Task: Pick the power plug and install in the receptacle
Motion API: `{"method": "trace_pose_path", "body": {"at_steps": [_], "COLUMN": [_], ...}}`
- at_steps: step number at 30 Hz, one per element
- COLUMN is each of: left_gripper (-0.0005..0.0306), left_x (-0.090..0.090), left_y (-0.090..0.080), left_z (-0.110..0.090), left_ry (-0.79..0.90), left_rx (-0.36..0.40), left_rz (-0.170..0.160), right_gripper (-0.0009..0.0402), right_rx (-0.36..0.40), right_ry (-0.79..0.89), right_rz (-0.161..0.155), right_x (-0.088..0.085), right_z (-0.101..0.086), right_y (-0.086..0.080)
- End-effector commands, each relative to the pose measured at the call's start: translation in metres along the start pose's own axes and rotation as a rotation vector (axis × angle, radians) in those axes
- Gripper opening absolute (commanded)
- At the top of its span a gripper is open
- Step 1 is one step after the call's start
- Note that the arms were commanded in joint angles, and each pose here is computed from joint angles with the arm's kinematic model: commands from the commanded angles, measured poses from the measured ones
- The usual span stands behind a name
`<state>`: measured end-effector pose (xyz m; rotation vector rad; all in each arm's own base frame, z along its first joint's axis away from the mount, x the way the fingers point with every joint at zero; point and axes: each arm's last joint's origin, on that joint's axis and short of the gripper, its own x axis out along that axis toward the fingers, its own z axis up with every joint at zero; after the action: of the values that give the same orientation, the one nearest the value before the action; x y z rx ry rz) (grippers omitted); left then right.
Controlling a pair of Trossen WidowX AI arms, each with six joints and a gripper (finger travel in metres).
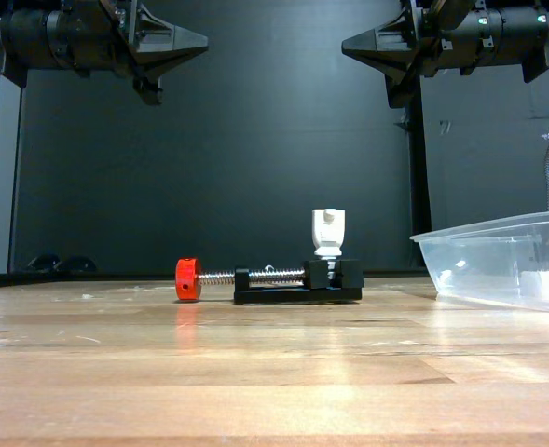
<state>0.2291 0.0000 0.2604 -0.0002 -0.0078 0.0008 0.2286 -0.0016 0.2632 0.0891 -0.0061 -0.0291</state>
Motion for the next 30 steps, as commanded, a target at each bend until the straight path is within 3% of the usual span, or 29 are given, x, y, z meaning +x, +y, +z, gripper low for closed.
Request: {"method": "trace_pose_path", "body": {"at_steps": [1, 8, 10, 14, 19, 30], "left_gripper": [0.0000, 0.0000, 0.0000, 0.0000, 0.0000, 0.0000], "left_x": [0.000, 0.000, 0.000, 0.000, 0.000, 0.000], "left_y": [0.000, 0.000, 0.000, 0.000, 0.000, 0.000], "left_z": [0.000, 0.000, 0.000, 0.000, 0.000, 0.000], "left_ry": [0.000, 0.000, 0.000, 0.000, 0.000, 0.000], "left_rx": [0.000, 0.000, 0.000, 0.000, 0.000, 0.000], "left_rz": [0.000, 0.000, 0.000, 0.000, 0.000, 0.000], "right_gripper": [0.0000, 0.0000, 0.0000, 0.0000, 0.0000, 0.0000], "right_rx": [0.000, 0.009, 0.010, 0.019, 0.011, 0.009], "right_ry": [-0.001, 0.000, 0.002, 0.027, 0.159, 0.478], "right_rz": [0.000, 0.006, 0.030, 0.028, 0.011, 0.028], "right_x": [0.000, 0.000, 0.000, -0.005, -0.015, -0.035], "right_z": [0.000, 0.000, 0.000, 0.002, 0.011, 0.029], "right_y": [0.000, 0.000, 0.001, 0.002, 0.003, 0.014]}}
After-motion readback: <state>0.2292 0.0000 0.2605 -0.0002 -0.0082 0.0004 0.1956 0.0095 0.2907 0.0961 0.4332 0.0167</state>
